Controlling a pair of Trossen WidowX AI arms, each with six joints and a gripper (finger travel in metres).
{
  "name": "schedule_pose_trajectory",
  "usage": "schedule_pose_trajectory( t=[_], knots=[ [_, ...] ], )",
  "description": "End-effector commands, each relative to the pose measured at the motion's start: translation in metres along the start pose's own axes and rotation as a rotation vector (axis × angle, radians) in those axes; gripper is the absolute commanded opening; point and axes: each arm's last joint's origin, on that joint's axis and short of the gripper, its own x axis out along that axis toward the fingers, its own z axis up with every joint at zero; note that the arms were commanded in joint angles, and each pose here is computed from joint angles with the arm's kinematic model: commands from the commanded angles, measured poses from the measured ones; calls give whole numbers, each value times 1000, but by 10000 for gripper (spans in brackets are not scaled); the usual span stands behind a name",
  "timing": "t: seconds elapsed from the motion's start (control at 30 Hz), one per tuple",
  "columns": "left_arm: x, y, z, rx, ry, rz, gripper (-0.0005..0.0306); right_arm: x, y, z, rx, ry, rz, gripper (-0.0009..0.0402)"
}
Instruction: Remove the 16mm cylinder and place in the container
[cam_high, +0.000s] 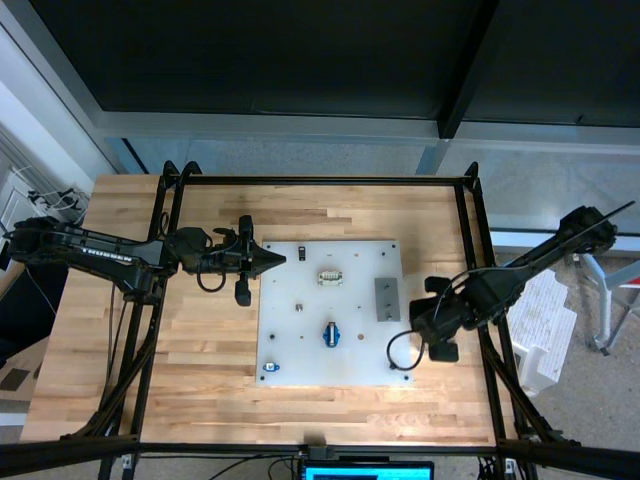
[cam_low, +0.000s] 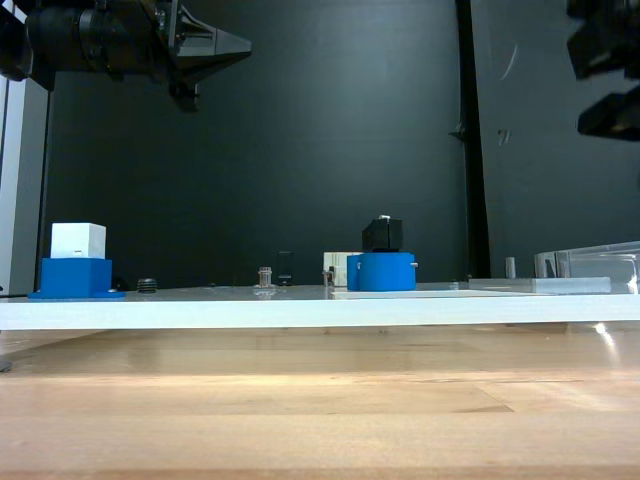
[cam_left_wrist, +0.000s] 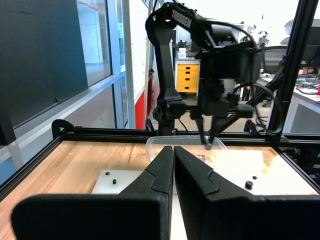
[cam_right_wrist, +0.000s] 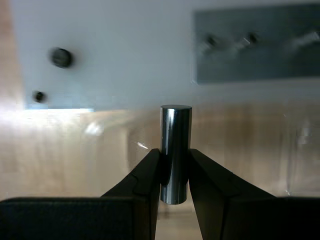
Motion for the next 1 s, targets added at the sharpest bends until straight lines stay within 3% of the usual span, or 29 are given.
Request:
schedule_pose_trajectory(
  t=[0.03, 0.23, 0.53, 0.87, 1.0],
  knots=[
    [0, 0, 0, 0, 0, 0, 0, 5, -13, -8, 50, 4, -12, 12],
    [0, 0, 0, 0, 0, 0, 0, 15, -32, -21, 107, 23, -35, 12],
    [0, 0, 0, 0, 0, 0, 0, 24, -34, -27, 107, 26, -32, 19],
    [0, 0, 0, 0, 0, 0, 0, 25, -34, -26, 94, 8, -31, 152],
    [0, 0, 0, 0, 0, 0, 0, 25, -34, -26, 93, 8, -31, 184]
  ],
)
